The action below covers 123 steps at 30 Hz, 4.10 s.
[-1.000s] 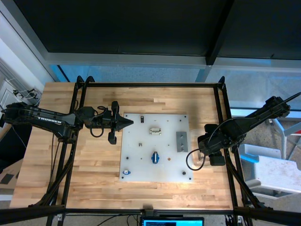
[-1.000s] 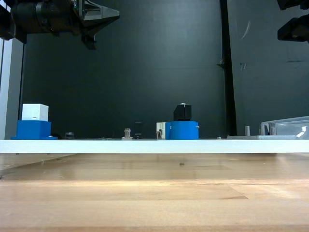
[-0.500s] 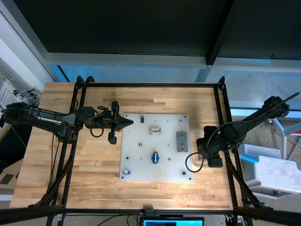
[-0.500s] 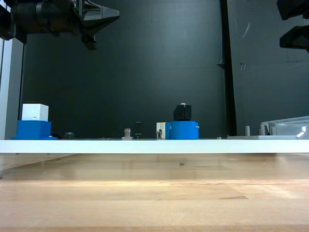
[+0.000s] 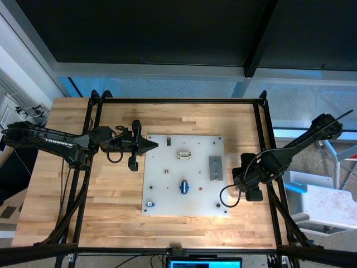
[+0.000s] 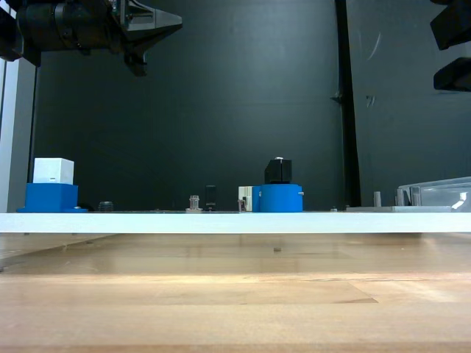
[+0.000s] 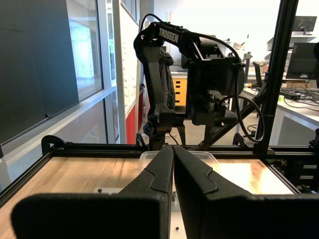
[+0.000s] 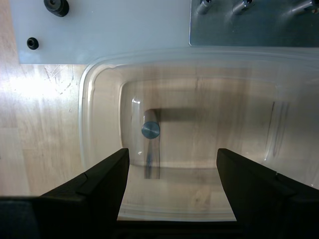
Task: Pick the 16mm cylinder and place it in the taskboard
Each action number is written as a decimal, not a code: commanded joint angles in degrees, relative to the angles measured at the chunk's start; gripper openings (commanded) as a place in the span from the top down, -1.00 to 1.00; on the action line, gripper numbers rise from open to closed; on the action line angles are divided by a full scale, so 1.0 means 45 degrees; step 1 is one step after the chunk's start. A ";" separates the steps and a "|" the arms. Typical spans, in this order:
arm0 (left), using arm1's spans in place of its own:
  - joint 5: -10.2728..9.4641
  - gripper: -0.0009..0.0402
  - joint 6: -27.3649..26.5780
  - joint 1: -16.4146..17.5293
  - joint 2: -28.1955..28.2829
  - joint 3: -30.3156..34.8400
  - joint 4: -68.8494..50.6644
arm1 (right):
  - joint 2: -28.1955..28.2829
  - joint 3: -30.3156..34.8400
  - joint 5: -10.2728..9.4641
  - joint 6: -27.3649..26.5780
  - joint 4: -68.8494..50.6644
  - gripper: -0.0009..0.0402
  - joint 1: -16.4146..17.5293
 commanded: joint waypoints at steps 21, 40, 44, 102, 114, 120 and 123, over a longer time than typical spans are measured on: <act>0.0000 0.96 0.0005 0.0000 0.0005 0.0005 0.0000 | 0.0403 -0.1472 0.0005 0.0282 0.1914 -0.23 0.0180; 0.0000 0.96 0.0005 0.0000 0.0005 0.0005 0.0000 | 0.0670 -0.2487 0.0005 0.0471 0.3147 -0.22 0.0311; 0.0000 0.96 0.0005 0.0000 0.0005 0.0005 0.0000 | 0.0670 -0.2730 0.0005 0.0631 0.3473 -0.20 0.0325; 0.0000 0.96 0.0000 0.0005 0.0005 0.0005 0.0000 | 0.0976 -0.3288 -0.0287 0.0680 0.4614 0.57 0.0389; 0.0000 0.96 0.0005 0.0005 0.0010 0.0005 0.0000 | 0.0976 -0.3279 -0.0291 0.0665 0.4639 0.83 0.0393; 0.0000 0.96 0.0005 0.0005 0.0005 0.0005 0.0000 | 0.0976 -0.3225 -0.0291 0.0661 0.4629 0.84 0.0389; 0.0000 0.96 0.0000 0.0005 0.0005 0.0005 0.0000 | 0.0952 -0.3225 -0.0291 0.0656 0.4629 0.83 0.0389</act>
